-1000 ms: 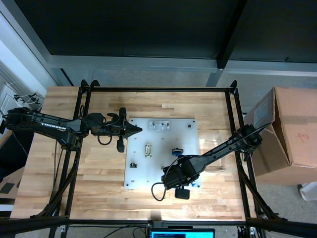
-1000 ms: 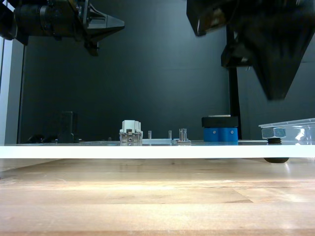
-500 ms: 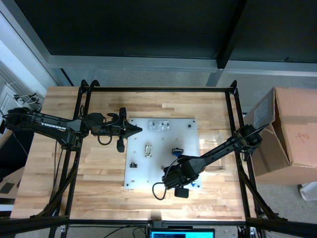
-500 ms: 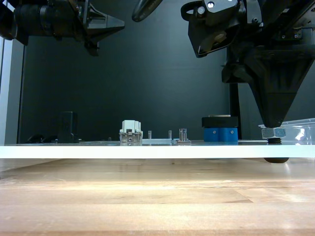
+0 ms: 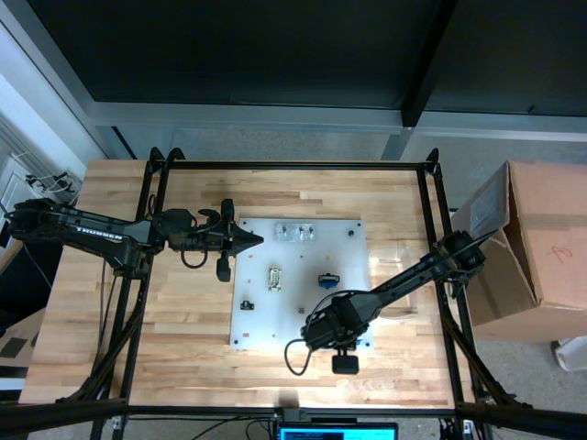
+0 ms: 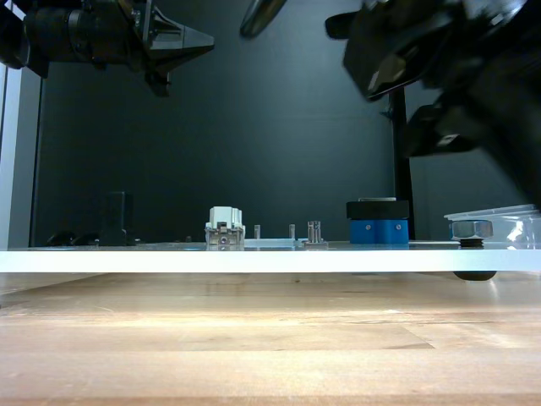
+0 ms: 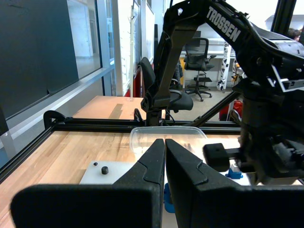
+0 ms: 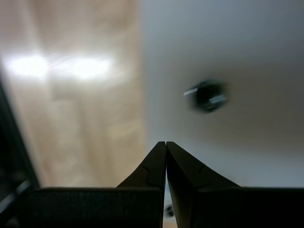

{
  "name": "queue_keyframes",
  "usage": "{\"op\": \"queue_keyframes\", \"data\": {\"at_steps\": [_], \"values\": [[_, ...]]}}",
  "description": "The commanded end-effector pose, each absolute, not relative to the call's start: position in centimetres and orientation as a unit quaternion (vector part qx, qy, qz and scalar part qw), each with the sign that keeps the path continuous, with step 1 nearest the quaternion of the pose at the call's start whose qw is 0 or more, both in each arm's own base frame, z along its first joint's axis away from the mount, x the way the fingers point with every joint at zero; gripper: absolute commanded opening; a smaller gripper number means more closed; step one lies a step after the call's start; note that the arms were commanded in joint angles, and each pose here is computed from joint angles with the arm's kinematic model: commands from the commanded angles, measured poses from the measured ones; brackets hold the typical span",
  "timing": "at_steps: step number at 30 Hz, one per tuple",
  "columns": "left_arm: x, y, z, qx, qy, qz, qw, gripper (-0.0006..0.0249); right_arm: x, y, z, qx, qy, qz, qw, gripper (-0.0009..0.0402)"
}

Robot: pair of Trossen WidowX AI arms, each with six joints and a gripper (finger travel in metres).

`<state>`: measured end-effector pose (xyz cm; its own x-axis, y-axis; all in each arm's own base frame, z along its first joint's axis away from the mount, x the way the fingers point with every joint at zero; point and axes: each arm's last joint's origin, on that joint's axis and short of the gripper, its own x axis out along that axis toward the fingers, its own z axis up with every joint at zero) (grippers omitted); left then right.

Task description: Pick the M12 nut and place it on its threads and fasten

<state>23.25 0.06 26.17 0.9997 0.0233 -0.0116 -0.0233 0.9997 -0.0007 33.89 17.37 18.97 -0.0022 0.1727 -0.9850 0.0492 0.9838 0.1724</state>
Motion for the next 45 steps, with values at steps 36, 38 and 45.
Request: {"op": "queue_keyframes", "data": {"at_steps": [36,38,45], "values": [[23.2,0.06,26.17,-0.0004,0.006,0.0116,0.9999,0.0,34.2,17.1,18.9,0.044,0.684,-0.012,0.728,0.0],[23.3,0.07,26.16,-0.0004,0.006,0.0118,0.9999,0.0,34.2,17.0,19.0,0.035,0.68,-0.024,0.732,0.0],[23.3,0.06,26.16,-0.0004,0.006,0.0116,0.9999,0.0,34.4,16.9,19.0,0.032,0.669,-0.041,0.741,0.0]]}}
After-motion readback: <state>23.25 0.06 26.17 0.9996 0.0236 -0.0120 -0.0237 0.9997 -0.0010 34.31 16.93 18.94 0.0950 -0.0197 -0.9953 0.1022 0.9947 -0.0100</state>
